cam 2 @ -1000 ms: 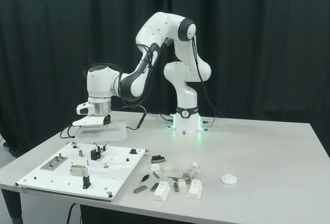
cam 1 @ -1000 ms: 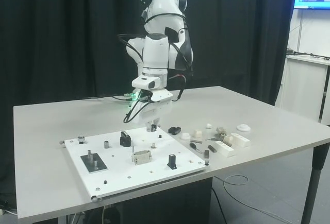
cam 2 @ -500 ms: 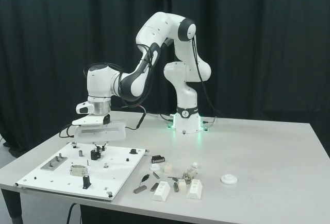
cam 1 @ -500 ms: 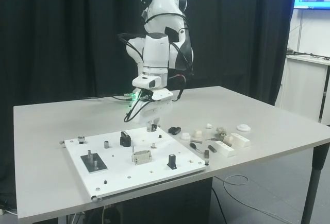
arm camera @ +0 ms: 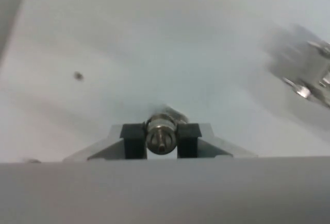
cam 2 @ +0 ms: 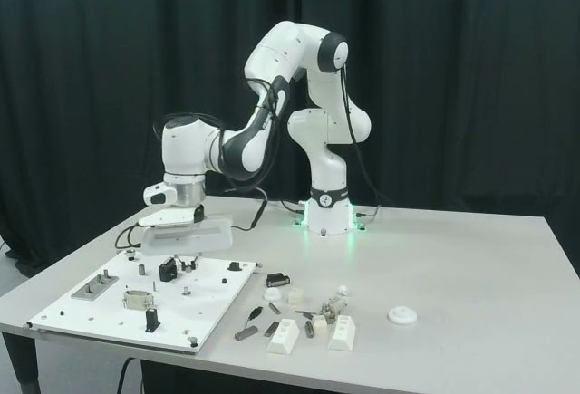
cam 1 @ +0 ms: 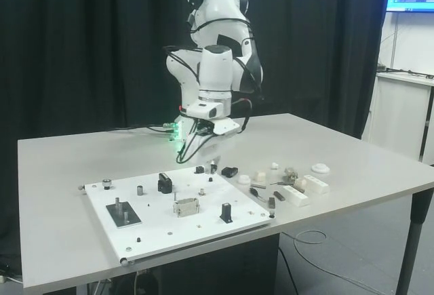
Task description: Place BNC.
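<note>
Wrist view: end effector point(arm camera: 161, 140) clamps the cylindrical metal BNC point(arm camera: 161, 134) over smooth white board point(arm camera: 154, 54).

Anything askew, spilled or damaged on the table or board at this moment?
Nothing stands out. The white board lies flat on the grey table, its fixtures upright. Loose parts sit scattered beside it, none visibly broken. The gripper holds a metal connector between its fingers over the board.
</note>
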### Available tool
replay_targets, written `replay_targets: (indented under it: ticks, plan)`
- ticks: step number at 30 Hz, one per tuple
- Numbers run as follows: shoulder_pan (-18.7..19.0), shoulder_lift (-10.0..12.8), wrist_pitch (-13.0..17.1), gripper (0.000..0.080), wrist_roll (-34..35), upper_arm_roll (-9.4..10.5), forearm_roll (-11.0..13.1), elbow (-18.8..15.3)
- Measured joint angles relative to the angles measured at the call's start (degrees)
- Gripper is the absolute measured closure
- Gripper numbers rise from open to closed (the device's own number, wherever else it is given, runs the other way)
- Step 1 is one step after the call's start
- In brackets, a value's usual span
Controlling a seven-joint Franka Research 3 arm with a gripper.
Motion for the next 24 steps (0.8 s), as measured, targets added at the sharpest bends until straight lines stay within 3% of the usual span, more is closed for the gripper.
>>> replay_targets:
  ticks: [10,24]
  plan:
    - [4.1,0.0,-1.75,0.068,6.47,1.32,-0.02,-0.14]
    - [12.28,-0.15,-3.85,0.068,16.87,1.72,-0.38,-1.62]
